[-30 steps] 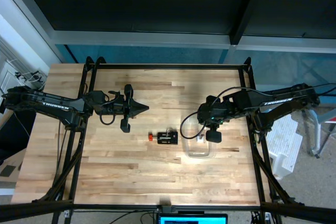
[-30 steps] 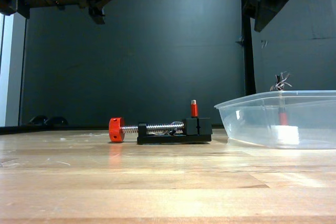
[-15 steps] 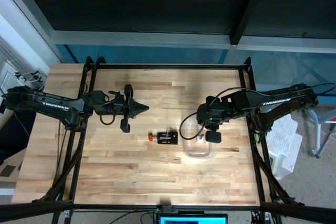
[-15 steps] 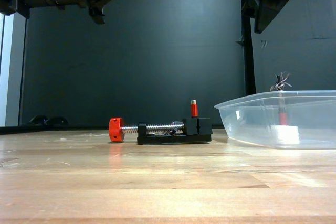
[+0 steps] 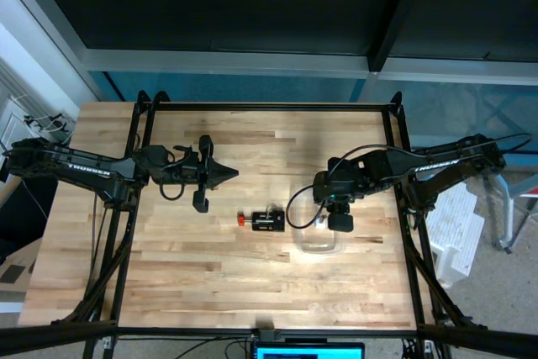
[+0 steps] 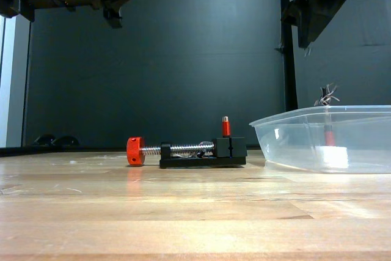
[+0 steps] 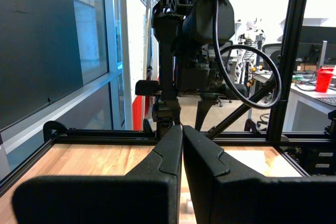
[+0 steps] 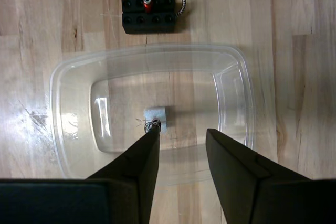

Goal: Pick the rca connector and install on the hub

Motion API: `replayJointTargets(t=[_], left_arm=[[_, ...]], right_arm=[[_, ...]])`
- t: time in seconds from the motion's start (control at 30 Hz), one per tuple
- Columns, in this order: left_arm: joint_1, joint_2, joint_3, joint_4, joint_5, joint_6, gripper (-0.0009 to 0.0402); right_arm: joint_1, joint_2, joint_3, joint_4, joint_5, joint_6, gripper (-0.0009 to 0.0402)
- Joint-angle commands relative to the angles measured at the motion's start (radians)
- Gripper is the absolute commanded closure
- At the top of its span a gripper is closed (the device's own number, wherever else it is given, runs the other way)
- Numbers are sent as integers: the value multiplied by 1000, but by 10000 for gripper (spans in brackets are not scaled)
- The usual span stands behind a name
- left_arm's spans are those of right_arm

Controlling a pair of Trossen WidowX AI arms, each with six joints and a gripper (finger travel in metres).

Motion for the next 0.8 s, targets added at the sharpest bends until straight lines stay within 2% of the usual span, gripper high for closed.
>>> replayJointTargets(t=[0.03, 0.43, 0.8], left_arm=[[0, 0, 0, 0, 0, 0, 393], [0, 0, 0, 1, 0, 0, 393], [0, 0, 0, 0, 0, 0, 393]], right_arm=[[2, 13, -1, 1, 2, 0, 242], [10, 67, -1, 3, 2, 25, 184], [23, 128, -1, 12, 2, 26, 171]])
